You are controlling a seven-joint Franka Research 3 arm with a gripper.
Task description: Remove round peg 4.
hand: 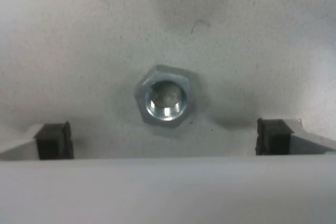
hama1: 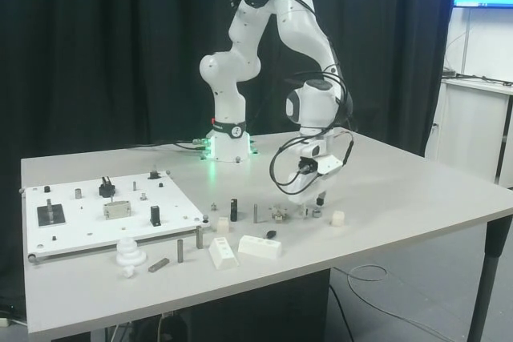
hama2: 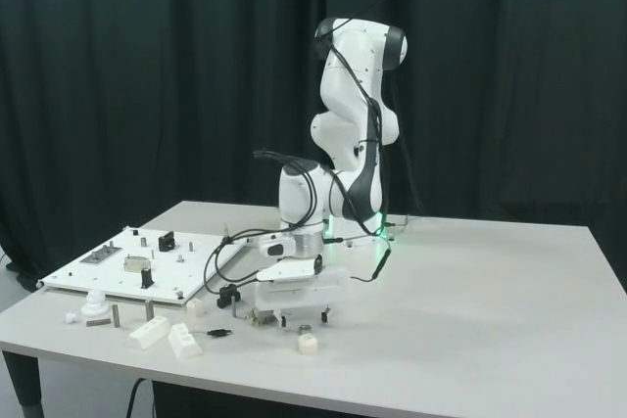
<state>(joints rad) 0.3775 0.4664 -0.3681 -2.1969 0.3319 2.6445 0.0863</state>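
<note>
Gripper (hand: pixel 164 139): jaws apart, clamped on nothing, low over the grey table (hama1: pixel 401 190).
Hex nut (hand: pixel 165 96): flat on table between the fingertips, untouched.
Round peg 4: cannot be identified.
White board (hama1: pixel 80 226): well apart, nine o'clock of gripper in first room view.

The white arm (hama2: pixel 343 134) rises at the frame's centre from the grey table (hama2: pixel 470 301). Its gripper (hama2: pixel 302 318) hangs low, just above the tabletop, with a small nut (hama2: pixel 305 328) beneath it. A white board (hama2: pixel 137 263) lies at centre left, small white blocks (hama2: pixel 165 336) below it.
</note>
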